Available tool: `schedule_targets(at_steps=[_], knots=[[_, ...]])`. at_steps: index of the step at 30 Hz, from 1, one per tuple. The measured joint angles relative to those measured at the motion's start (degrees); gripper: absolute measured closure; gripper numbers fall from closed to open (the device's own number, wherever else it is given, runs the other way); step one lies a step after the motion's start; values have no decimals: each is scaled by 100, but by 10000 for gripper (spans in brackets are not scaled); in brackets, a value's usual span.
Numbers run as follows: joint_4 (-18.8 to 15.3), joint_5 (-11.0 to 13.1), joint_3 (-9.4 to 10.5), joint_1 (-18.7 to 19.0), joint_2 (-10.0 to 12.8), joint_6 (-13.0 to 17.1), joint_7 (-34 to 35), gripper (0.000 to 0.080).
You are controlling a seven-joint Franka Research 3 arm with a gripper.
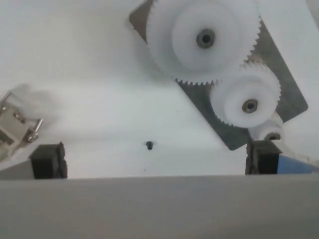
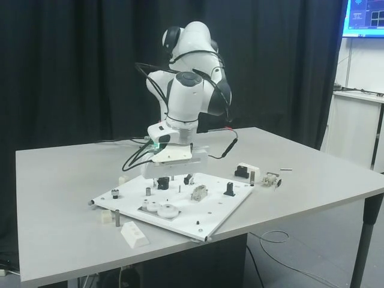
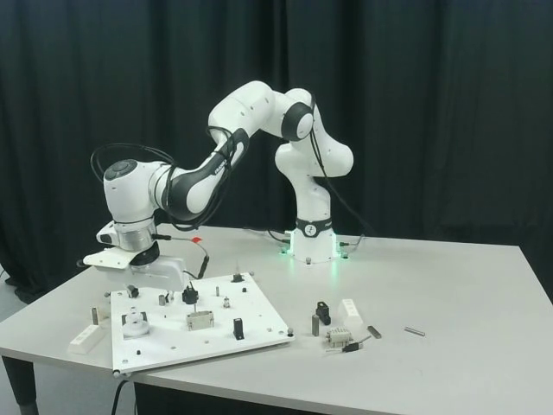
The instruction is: Remove large gear.
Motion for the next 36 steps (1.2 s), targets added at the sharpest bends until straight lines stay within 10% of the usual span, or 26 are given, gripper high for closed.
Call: schedule_targets(at_steps=[36], knots=[[-1156, 476, 131, -12, -218, 2220, -291, 3]])
